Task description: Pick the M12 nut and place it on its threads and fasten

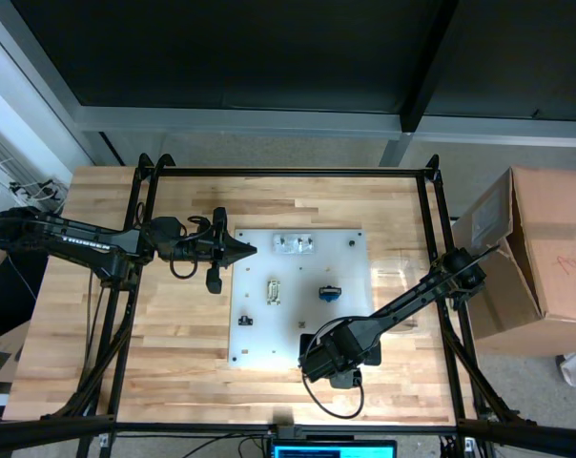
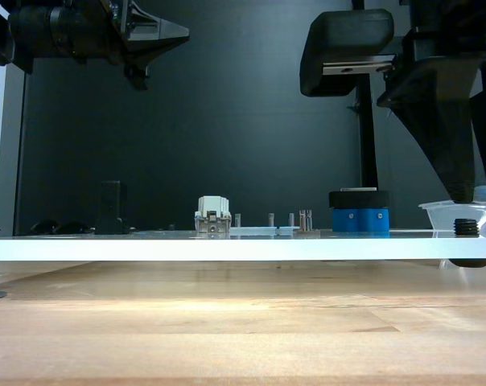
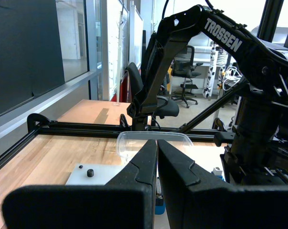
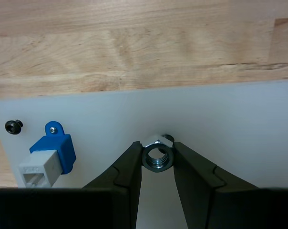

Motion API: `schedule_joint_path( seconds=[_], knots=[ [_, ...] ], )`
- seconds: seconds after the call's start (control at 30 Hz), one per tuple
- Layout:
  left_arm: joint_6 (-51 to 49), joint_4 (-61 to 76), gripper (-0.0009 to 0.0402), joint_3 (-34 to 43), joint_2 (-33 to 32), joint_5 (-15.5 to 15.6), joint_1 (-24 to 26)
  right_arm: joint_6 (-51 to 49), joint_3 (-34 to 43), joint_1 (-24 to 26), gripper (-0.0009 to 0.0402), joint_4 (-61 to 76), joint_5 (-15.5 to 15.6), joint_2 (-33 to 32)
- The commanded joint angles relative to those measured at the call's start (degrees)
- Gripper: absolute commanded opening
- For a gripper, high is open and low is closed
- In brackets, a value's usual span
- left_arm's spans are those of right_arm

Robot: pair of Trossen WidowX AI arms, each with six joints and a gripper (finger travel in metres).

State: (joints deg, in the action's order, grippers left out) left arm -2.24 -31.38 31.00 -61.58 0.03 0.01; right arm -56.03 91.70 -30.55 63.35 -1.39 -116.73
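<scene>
Now my right tool (image 4: 157,145) pinches the M12 nut (image 4: 157,158), stud (image 2: 467,228) bare just beneath it; I should centre, lower squarely, then turn. My left tool (image 1: 238,250), closed and empty, hovers well away.

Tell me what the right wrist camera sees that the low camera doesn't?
Only the right wrist view: the silver nut, pinched between the fingers of the right gripper.
Only the low view: the black ribbed stud, bare, just below that gripper's tip, and the left gripper high up at the left.
Both: the white board with the right gripper above it.
</scene>
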Motion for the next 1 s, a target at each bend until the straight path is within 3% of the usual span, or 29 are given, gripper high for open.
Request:
schedule_joint_path(
  seconds=[0.03,0.63,1.0],
  knots=[
    [0.0,0.0,0.0000,0.0,0.0,0.0,0.0,0.0,-0.5,-0.2,0.0012,-0.1,0.0,0.1],
    [0.0,0.0,0.0000,0.0,0.0,0.0,0.0,2.7,-2.0,-0.3,0.0012,-1.3,-0.1,0.0],
    [0.0,0.0,0.0000,0.0,0.0,0.0,0.0,19.5,-2.1,-0.3,0.0012,-1.5,-0.1,0.0]
  ],
)
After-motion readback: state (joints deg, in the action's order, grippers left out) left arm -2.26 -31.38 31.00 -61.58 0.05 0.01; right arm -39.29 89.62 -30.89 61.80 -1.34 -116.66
